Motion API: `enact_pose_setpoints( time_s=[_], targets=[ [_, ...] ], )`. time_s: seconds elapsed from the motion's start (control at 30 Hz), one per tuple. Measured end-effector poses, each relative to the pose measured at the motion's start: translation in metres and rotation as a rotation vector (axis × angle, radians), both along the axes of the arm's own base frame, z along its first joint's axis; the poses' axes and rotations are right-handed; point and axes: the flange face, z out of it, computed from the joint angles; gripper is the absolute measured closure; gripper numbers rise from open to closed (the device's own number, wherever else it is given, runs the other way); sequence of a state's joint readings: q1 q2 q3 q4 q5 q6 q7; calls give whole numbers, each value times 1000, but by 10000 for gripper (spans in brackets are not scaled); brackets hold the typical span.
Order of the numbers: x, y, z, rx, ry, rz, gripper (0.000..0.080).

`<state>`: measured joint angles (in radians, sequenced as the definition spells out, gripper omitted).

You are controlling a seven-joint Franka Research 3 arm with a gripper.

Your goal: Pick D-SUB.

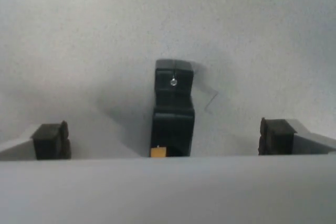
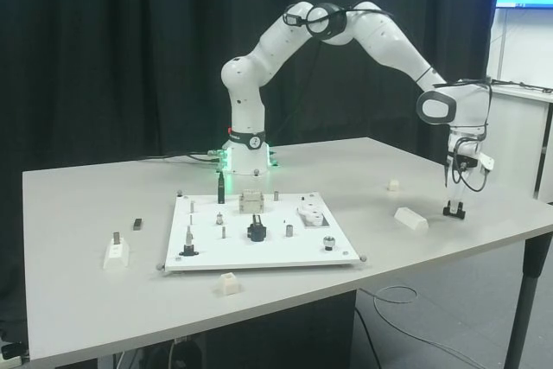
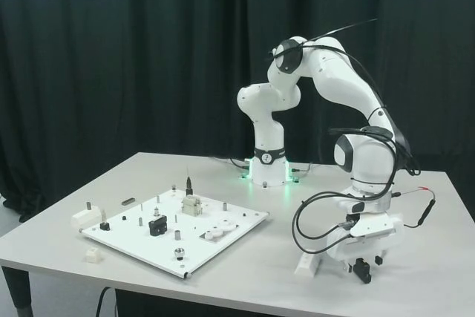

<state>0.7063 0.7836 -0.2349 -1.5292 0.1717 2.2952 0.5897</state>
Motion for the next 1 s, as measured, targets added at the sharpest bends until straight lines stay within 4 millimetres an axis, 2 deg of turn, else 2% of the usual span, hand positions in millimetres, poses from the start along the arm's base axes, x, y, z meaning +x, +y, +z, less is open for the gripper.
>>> enact_pose_setpoints(
  time_s=[0.4, 0.43, 0.63, 0.67, 0.8, 0.83, 1.0],
  targets=[
    [1, -3, -5, -5, -1, 1, 3],
    [1, -3, -5, -5, -1, 2, 276],
    [1, -3, -5, -4, -4, 4, 276],
    [2, -3, -5, -4, -5, 4, 448],
    [2, -2, -4, -3, -7, 4, 448],
    [2, -2, -4, -2, -8, 4, 651],
    [4, -1, 0, 1, -15, 5, 651]
  ],
)
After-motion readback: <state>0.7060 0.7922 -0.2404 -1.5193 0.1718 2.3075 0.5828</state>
